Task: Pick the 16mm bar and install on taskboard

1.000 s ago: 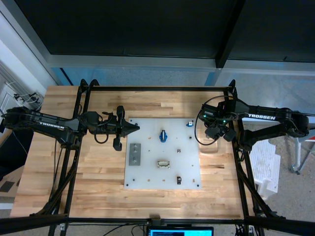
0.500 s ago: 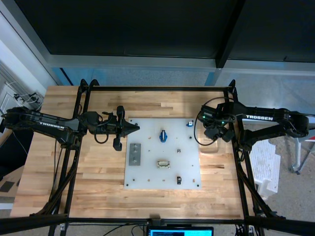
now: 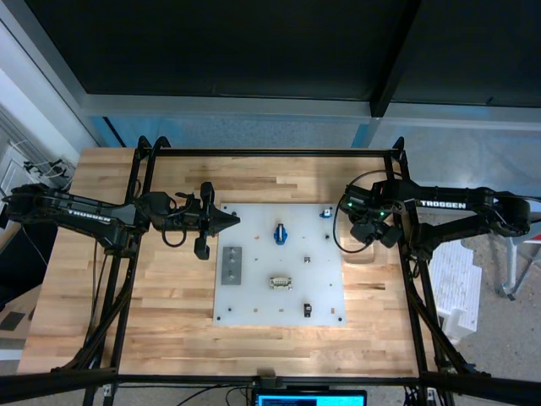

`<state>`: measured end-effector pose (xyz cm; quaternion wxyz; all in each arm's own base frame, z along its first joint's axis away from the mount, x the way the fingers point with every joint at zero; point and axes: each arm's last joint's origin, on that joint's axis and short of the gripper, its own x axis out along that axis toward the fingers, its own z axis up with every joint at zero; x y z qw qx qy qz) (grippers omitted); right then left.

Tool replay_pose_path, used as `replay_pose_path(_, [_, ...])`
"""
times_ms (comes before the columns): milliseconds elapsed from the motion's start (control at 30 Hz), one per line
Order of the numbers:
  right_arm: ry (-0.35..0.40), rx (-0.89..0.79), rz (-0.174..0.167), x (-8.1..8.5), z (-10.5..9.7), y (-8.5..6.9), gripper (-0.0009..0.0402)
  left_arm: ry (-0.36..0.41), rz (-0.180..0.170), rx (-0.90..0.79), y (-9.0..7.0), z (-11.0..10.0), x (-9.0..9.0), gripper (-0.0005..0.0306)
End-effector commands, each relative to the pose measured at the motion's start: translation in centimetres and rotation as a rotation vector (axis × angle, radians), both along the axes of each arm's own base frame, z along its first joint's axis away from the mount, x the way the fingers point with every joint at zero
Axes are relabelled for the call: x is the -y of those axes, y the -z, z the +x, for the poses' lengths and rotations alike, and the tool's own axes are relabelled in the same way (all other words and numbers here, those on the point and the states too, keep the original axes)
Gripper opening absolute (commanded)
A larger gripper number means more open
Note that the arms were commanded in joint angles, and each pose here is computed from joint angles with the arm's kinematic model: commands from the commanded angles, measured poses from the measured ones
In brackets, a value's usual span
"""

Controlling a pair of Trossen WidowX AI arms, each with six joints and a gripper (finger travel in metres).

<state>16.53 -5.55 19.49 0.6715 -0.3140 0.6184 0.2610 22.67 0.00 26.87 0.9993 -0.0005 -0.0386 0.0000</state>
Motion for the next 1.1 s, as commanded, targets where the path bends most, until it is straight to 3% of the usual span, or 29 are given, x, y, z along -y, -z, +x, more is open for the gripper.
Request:
replay_pose_path(33, [0.000, 0.002, 0.003, 0.0, 0.0, 0.5, 0.0197, 0.000, 0.000, 0.000, 0.0, 0.0, 0.0, 0.0000])
replay_pose_path(500, [0.002, -0.026, 0.016, 0.2, 0.6, 1.7, 0.0197, 0.000, 0.000, 0.000, 0.0, 0.0, 0.0, 0.0000])
replay_pose_path(1100, [0.003, -0.026, 0.017, 0.2, 0.4, 2.2, 0.0196, 0.000, 0.000, 0.000, 0.0, 0.0, 0.0, 0.0000])
